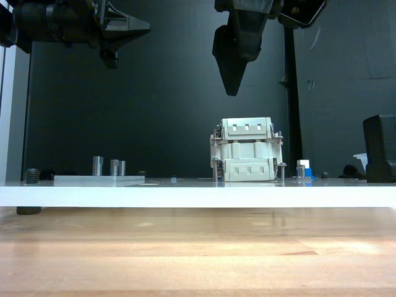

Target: Pick the HAN10E connector and install in the HAN10E hub

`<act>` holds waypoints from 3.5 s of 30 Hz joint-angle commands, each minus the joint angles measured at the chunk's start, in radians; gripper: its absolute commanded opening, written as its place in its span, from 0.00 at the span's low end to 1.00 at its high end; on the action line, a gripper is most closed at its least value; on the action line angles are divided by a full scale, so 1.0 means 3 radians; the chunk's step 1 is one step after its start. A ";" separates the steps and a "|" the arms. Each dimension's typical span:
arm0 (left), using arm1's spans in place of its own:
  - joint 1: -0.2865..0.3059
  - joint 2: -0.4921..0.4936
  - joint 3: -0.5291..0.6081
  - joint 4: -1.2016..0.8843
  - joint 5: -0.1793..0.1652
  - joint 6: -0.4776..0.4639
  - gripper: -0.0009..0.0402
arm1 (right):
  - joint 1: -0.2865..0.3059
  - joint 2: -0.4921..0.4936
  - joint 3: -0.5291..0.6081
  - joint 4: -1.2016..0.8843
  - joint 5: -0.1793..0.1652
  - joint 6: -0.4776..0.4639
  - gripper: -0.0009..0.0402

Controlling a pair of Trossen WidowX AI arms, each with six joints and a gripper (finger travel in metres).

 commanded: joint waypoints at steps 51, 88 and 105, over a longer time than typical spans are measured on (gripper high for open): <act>0.0001 0.0000 0.0000 0.0001 0.0000 0.0001 0.02 | 0.0000 0.0004 0.0001 0.0090 -0.0001 0.0003 1.00; 0.0001 0.0000 0.0000 0.0001 0.0000 0.0001 0.02 | 0.0001 0.0004 0.0001 0.0149 -0.0001 0.0003 1.00; 0.0001 0.0000 0.0000 0.0001 0.0000 0.0001 0.02 | 0.0000 0.0004 0.0001 0.0154 -0.0001 0.0003 1.00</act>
